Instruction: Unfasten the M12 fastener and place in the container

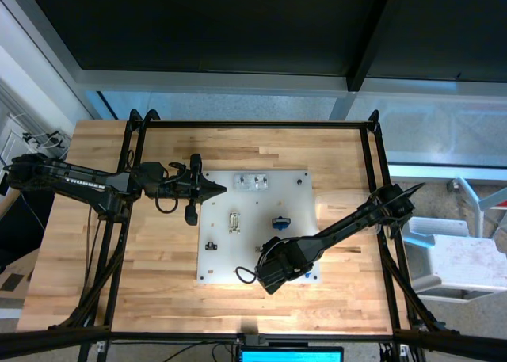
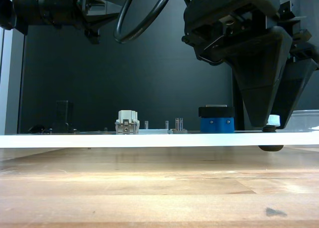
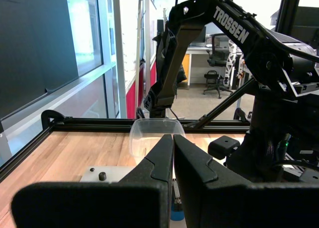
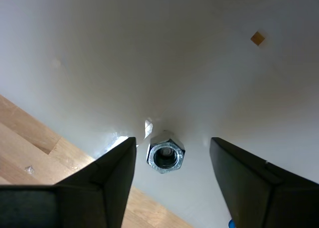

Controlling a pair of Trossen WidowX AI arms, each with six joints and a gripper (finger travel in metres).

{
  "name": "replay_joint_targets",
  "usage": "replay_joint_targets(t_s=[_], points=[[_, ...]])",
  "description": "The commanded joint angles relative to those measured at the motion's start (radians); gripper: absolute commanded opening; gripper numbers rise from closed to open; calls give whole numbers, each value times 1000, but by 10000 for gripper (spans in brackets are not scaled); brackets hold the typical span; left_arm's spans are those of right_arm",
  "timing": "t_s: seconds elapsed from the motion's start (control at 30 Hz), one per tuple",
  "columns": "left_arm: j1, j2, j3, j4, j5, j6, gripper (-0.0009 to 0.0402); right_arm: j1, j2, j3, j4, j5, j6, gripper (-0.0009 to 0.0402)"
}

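Observation:
The silver M12 nut [image 4: 166, 156] stands on the white board [image 4: 209, 63] near its wooden-table edge, centred between my right gripper's [image 4: 172, 139] fingers, which stand apart with a gap on each side. In the low view the nut [image 2: 273, 120] shows pale on top of the black ribbed stud [image 2: 271, 129], under the right gripper [image 2: 272, 124]. From above, the right gripper [image 1: 272, 281] hides the nut. The clear container [image 1: 326, 210] lies beside the board's right edge, with nothing showing in it. My left gripper [image 1: 212, 189] hovers shut at the board's far left.
On the board [image 1: 238, 255] sit a blue and black block [image 1: 280, 222], a grey connector [image 1: 234, 222], a small black part [image 1: 210, 245] and silver posts [image 2: 178, 124]. A black frame [image 1: 253, 125] rings the table.

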State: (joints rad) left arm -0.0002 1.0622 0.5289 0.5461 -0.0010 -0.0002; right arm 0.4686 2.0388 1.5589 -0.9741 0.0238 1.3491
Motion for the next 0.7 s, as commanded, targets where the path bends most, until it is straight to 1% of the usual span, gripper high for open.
replay_joint_targets(t_s=[0.03, 0.2, 0.4, 0.53, 0.7], points=[[0, 0, 0, 0, 0, 0, 0, 0, 0, 0, 1, 1, 1, 164], [0, 0, 0, 0, 0, 0, 0, 0, 0, 0, 0, 1, 4, 115], [0, 0, 0, 0, 0, 0, 0, 0, 0, 0, 0, 0, 3, 73], [0, 0, 0, 0, 0, 0, 0, 0, -1, 0, 0, -1, 2, 54], [0, 0, 0, 0, 0, 0, 0, 0, -4, 1, -2, -3, -5, 43]])
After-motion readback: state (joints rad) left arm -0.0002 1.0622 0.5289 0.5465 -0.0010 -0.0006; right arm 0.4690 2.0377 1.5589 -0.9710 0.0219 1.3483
